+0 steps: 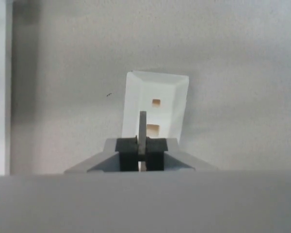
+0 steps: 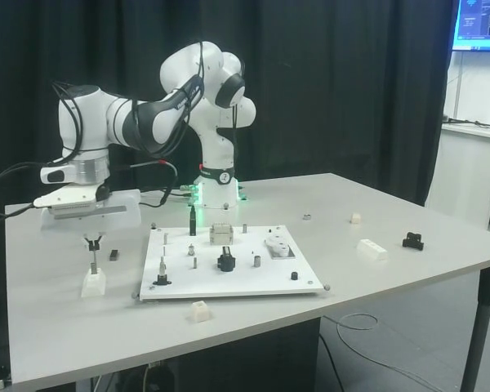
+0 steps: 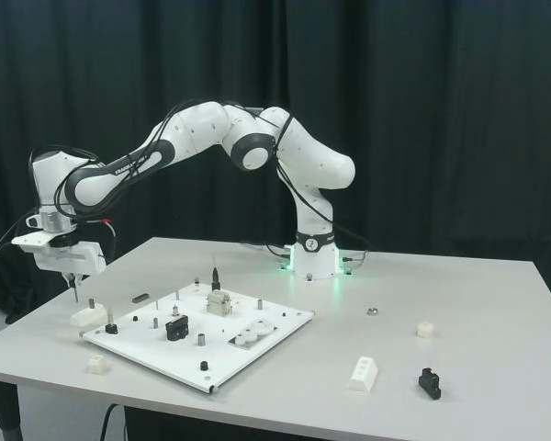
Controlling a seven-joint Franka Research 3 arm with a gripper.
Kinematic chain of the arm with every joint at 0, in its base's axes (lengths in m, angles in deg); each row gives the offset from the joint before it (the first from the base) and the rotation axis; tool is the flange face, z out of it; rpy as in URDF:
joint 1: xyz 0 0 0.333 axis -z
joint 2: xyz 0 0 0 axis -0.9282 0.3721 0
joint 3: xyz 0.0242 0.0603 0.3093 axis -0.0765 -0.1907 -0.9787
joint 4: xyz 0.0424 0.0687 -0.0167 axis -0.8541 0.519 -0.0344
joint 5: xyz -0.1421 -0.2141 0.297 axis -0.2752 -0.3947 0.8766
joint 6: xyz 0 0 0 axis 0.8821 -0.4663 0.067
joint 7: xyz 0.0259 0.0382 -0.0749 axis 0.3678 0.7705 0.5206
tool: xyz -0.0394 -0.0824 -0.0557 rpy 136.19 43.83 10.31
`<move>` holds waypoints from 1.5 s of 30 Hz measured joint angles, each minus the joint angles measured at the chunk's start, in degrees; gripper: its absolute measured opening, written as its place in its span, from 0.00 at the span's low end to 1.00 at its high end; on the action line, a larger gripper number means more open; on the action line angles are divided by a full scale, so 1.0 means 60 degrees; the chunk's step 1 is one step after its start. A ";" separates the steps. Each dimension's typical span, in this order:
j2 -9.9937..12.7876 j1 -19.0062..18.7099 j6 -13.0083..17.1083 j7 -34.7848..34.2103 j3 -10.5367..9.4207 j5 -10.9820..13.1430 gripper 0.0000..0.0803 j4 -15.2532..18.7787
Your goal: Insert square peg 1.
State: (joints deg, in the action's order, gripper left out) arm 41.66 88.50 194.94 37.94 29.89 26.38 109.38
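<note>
Above one white block (image 1: 156, 107), two square holes, fingers (image 1: 142, 145) gripping one peg (image 1: 142, 132)

No text, label, brand, number or sign can be read in any view. The monitor (image 2: 480, 24) at the upper right corner of the first room view shows lines of writing, but they are too small to make out.

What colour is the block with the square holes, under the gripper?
White. The block shows best in the wrist view, below the peg held in the gripper.
</note>
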 joint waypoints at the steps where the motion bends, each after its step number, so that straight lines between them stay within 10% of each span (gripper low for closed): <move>1: -0.0001 0.0000 -0.0001 0.0000 0.0002 -0.0004 0.03 0.0000; 24: -0.0697 -0.0632 -0.2275 -0.0181 0.0487 -0.0408 0.03 0.0497; 45: -0.3021 -0.2650 -0.2235 -0.1931 0.0759 -0.1261 0.03 0.3363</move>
State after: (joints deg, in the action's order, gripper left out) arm 23.54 72.60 181.54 26.35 34.45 18.82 129.56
